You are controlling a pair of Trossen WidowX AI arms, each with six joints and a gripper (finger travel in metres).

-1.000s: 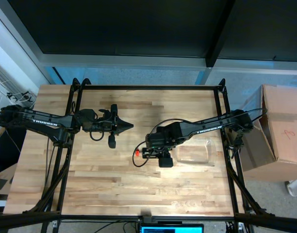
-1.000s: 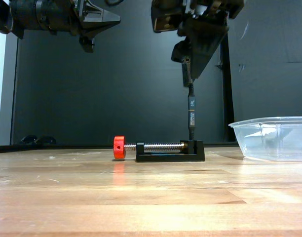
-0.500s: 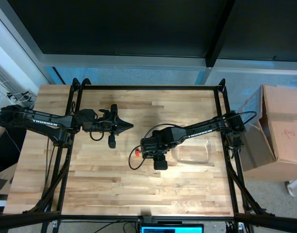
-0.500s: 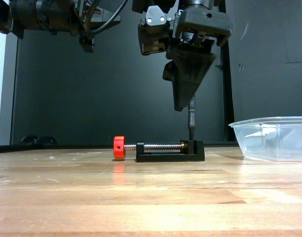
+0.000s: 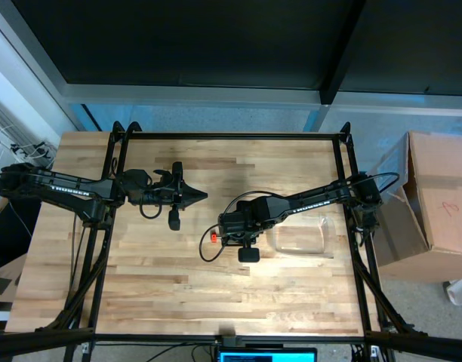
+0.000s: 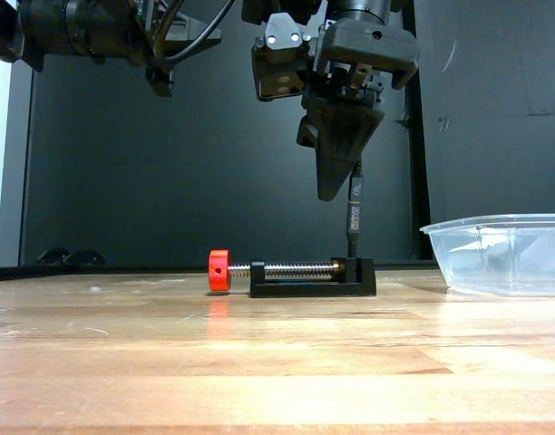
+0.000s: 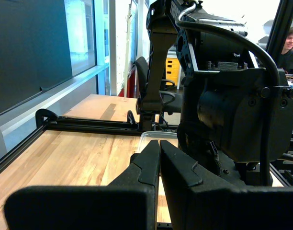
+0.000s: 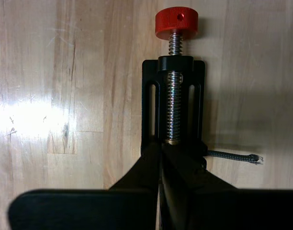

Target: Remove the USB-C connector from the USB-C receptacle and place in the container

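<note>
**Right gripper (image 6: pixel 330 192) drops, clenched empty**

It has slid toward 9 o'clock, tip just beside the USB-C connector (image 6: pixel 355 216), upright in its USB-C receptacle (image 6: pixel 353 265); no grasp yet. Left gripper (image 5: pixel 204 196), also clenched, hangs at 9 o'clock.

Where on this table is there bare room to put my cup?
Bare table along the near edge, before the clamp and container. Crowded mid-table: right gripper over the clamp, USB-C connector upright in it; left gripper hovers high at left.
</note>
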